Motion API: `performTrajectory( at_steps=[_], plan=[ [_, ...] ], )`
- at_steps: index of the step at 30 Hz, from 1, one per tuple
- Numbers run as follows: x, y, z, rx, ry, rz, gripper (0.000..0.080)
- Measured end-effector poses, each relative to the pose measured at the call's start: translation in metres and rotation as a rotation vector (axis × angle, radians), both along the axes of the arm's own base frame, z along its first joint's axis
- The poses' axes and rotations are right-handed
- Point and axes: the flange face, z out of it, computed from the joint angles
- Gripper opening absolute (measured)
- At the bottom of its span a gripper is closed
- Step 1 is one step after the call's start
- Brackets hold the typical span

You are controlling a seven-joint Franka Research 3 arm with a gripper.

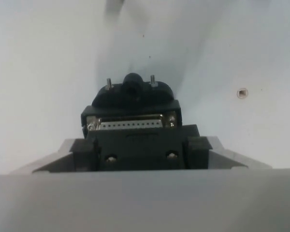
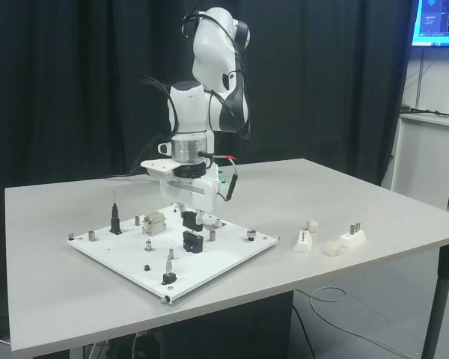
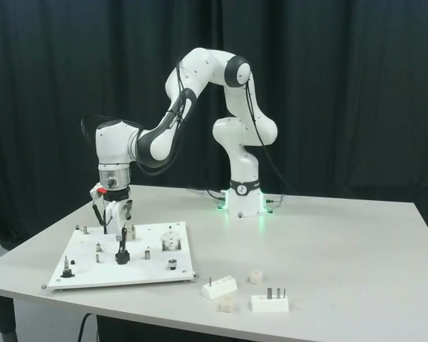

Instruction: Insert D-SUB.

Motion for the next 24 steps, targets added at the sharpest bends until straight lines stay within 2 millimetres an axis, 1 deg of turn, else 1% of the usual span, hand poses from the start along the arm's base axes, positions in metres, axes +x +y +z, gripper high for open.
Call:
performTrajectory(
  at_steps=[15,24],
  plan=[
    [0.0013,-0.0004,-0.0004,-0.011,-0.011,-0.002,0.0389],
    [0.0025,0.0002,-0.0046,-0.017,-0.012,-0.02,0.0389]
  ],
)
